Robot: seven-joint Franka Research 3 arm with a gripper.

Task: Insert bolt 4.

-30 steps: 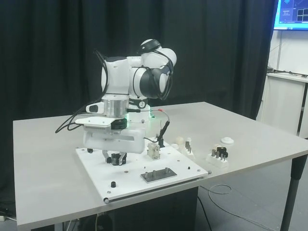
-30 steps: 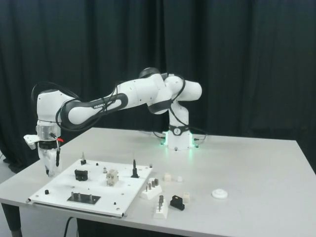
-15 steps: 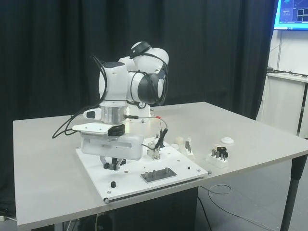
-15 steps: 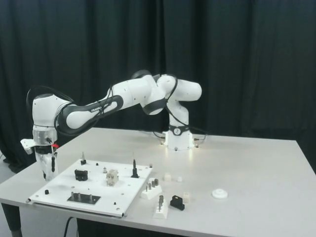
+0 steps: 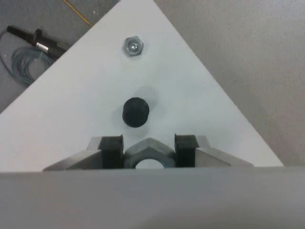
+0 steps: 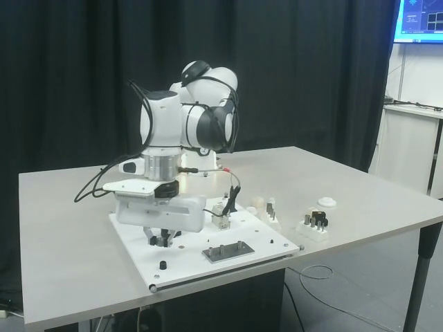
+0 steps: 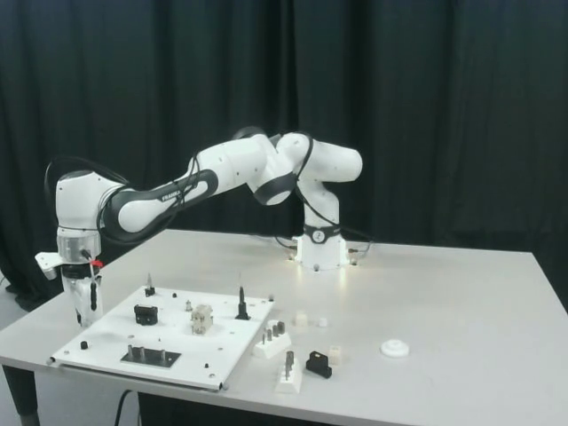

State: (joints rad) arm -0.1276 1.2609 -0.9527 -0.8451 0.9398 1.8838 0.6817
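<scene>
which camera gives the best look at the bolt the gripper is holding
The wrist view: the bolt sits clamped between the gripper's black pads, its hex head plain. In both room views the gripper hides it.

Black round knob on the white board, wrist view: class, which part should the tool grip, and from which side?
Grip the black knob by its round head, from straight above. It stands upright on the white board, with bare board around it. Being round, it likely suits any finger direction. The tool holds a hex piece, so that goes first.
</scene>
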